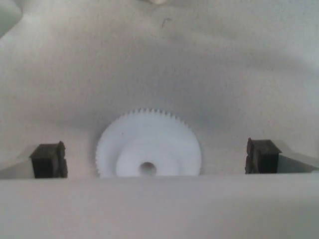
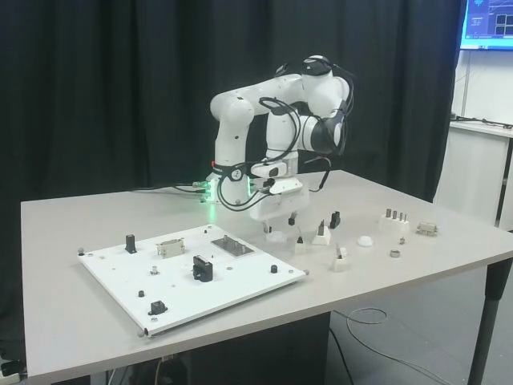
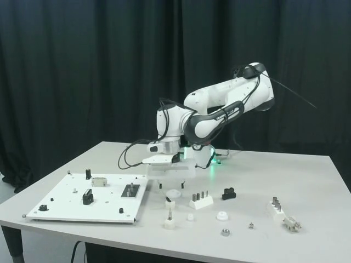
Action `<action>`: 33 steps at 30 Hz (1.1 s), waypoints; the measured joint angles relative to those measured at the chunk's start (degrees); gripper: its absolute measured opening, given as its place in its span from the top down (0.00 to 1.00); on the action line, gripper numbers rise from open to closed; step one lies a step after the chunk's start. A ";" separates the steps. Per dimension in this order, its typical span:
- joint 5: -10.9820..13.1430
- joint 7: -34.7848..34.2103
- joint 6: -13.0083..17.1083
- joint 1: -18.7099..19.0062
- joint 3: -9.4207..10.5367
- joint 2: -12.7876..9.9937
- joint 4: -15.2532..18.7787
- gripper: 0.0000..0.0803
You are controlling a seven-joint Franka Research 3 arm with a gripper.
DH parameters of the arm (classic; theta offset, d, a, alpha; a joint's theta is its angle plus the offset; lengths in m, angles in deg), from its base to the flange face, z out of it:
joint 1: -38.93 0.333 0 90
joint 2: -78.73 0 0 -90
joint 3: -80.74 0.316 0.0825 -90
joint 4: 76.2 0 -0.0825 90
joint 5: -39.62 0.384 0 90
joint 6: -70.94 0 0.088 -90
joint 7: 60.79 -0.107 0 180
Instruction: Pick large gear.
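The large gear [image 1: 148,144] is a white toothed disc with a round hole in its middle, lying flat on the grey table. In the wrist view it sits between my two black fingertips, with a wide gap on each side. My gripper [image 1: 154,159] is open and touches nothing. From the first room view the gripper [image 2: 279,223] hangs just above the gear [image 2: 276,236], right of the white board. The second room view shows the gear [image 3: 174,193] under the gripper [image 3: 171,184].
A white assembly board [image 2: 192,269] with black fixtures lies to the left. Small white holders [image 2: 321,236], a black block [image 2: 334,218], a white cap [image 2: 365,241] and pin stands [image 2: 394,220] are scattered right of the gear.
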State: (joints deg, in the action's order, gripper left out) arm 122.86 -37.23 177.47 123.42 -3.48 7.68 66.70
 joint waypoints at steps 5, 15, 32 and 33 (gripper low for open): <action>0.00 -0.19 1.03 0.73 0.74 -0.05 0.59 0.00; 0.00 -1.52 2.61 1.03 2.47 -0.06 0.97 0.00; 1.32 -2.61 4.24 0.89 4.56 -0.06 1.12 0.00; 1.38 -2.65 4.27 0.85 4.69 -0.06 1.14 0.00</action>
State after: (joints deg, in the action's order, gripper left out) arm 124.24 -39.88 181.74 124.27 1.21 7.62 67.84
